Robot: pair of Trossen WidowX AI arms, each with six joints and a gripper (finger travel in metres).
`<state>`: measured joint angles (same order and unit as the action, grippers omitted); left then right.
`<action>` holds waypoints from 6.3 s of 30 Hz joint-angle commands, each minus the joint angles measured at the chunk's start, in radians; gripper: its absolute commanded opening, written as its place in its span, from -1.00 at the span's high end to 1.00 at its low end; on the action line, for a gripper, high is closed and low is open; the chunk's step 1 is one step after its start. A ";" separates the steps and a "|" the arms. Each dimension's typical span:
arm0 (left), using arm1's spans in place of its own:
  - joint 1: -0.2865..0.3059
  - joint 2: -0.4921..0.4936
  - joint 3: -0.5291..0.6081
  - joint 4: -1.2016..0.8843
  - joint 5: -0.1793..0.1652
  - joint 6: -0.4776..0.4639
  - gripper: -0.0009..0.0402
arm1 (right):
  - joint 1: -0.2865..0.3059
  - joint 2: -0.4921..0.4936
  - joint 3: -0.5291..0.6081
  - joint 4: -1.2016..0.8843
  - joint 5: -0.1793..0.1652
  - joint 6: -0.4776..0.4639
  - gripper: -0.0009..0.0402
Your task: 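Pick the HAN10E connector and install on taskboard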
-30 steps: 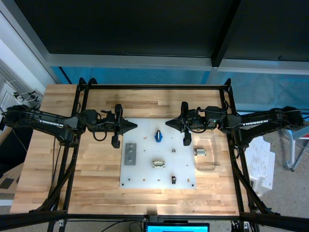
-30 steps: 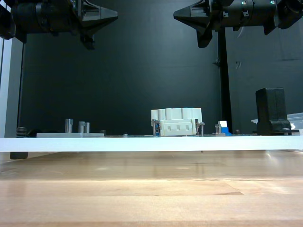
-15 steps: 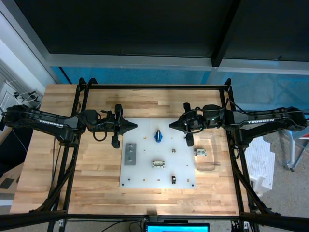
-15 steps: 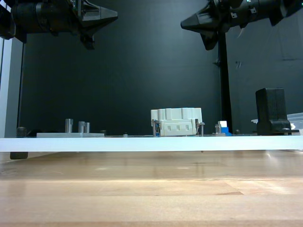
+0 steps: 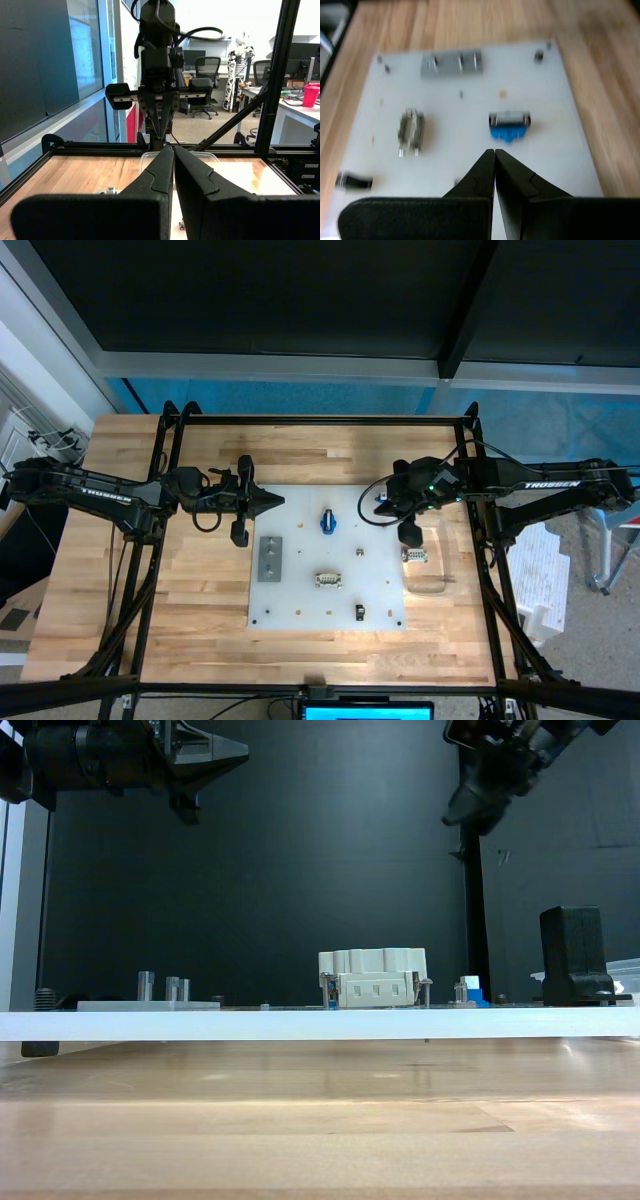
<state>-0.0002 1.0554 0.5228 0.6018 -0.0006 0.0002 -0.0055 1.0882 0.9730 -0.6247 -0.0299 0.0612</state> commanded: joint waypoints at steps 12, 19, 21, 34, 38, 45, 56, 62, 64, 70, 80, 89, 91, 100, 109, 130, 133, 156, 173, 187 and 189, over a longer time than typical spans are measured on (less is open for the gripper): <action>0.000 0.000 0.000 0.000 0.000 0.000 0.95 | 0.105 0.008 0.034 -0.420 0.003 0.051 0.96; 0.000 0.000 0.000 0.000 0.000 0.000 0.95 | 0.145 0.050 0.034 -0.544 0.021 0.092 0.96; 0.000 0.000 0.000 0.000 0.000 0.000 0.95 | 0.159 0.068 0.034 -0.560 0.044 0.101 0.96; 0.000 0.000 0.000 0.000 0.000 0.000 0.95 | 0.219 0.172 0.033 -0.556 0.064 0.118 0.68; 0.000 0.000 0.000 0.000 0.000 0.000 0.95 | 0.232 0.201 0.032 -0.533 0.065 0.119 0.37; 0.000 0.000 0.000 0.000 0.000 0.000 0.95 | 0.275 0.217 0.015 -0.497 0.103 0.137 -0.11; 0.000 0.000 0.000 0.000 0.000 0.000 0.95 | 0.307 0.217 -0.069 -0.418 0.117 0.171 -0.31; 0.000 0.000 0.000 0.000 0.000 0.000 0.95 | 0.314 0.217 -0.116 -0.365 0.123 0.171 -0.31; 0.000 0.000 0.000 0.000 0.000 0.000 0.95 | 0.316 0.217 -0.134 -0.347 0.119 0.171 -0.31; 0.000 0.000 0.000 0.000 0.000 0.000 0.95 | 0.318 0.229 -0.167 -0.315 0.118 0.171 -0.31; 0.000 0.000 0.000 0.000 0.000 0.000 0.95 | 0.318 0.232 -0.231 -0.245 0.119 0.178 -0.31; 0.000 0.000 0.000 0.000 0.000 0.000 0.95 | 0.318 0.232 -0.271 -0.182 0.118 0.190 -0.31; 0.000 0.000 0.000 0.000 0.000 0.000 0.95 | 0.317 0.232 -0.279 -0.168 0.117 0.193 -0.31; 0.000 0.000 0.000 0.000 0.000 0.000 0.95 | 0.312 0.233 -0.306 -0.128 0.117 0.193 -0.27; 0.000 0.000 0.000 0.000 0.000 0.000 0.95 | 0.306 0.244 -0.307 -0.126 0.116 0.185 -0.12; 0.000 0.000 0.000 0.000 0.000 0.000 0.95 | 0.304 0.242 -0.291 -0.154 0.108 0.185 0.75; 0.000 0.000 0.000 0.000 0.000 0.000 0.95 | 0.304 0.238 -0.263 -0.194 0.108 0.185 0.79; 0.000 0.000 0.000 0.000 0.000 0.000 0.95 | 0.304 0.175 -0.049 -0.452 0.108 0.202 0.81; 0.000 0.000 0.000 0.000 0.000 0.000 0.95 | 0.307 0.407 0.226 -0.489 0.106 0.249 0.81; 0.000 0.000 0.000 0.000 0.000 0.000 0.95 | 0.311 0.689 0.525 -0.500 0.109 0.283 0.81; 0.000 0.000 0.000 0.000 0.000 0.000 0.95 | 0.312 0.723 0.561 -0.501 0.109 0.283 0.81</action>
<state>-0.0002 1.0554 0.5224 0.6018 -0.0002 -0.0002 0.3054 1.7901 1.5116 -1.1236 0.0784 0.3439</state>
